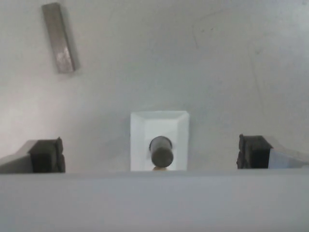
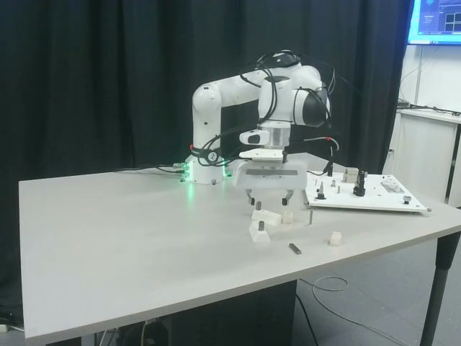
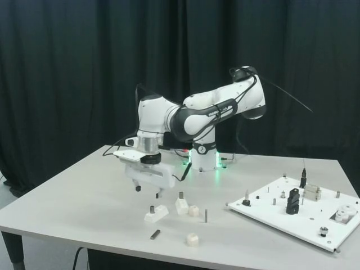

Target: Pick round peg 4.

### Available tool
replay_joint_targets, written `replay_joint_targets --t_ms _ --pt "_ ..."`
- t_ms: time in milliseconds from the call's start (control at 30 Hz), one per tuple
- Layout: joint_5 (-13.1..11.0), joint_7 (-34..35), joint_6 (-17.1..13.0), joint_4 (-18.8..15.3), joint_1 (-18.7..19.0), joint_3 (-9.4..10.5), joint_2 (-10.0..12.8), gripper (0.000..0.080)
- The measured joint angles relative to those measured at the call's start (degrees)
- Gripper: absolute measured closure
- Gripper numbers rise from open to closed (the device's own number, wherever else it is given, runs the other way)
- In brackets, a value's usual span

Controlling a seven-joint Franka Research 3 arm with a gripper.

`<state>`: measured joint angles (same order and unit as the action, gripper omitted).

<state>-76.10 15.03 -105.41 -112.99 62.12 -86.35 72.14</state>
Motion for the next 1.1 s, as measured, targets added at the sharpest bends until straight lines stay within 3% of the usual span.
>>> replay_joint_targets --t_ms 1100 --pt "-2.57 -2.91 -0.04 -0.24 -3.38 6.20 1.69 0.0003"
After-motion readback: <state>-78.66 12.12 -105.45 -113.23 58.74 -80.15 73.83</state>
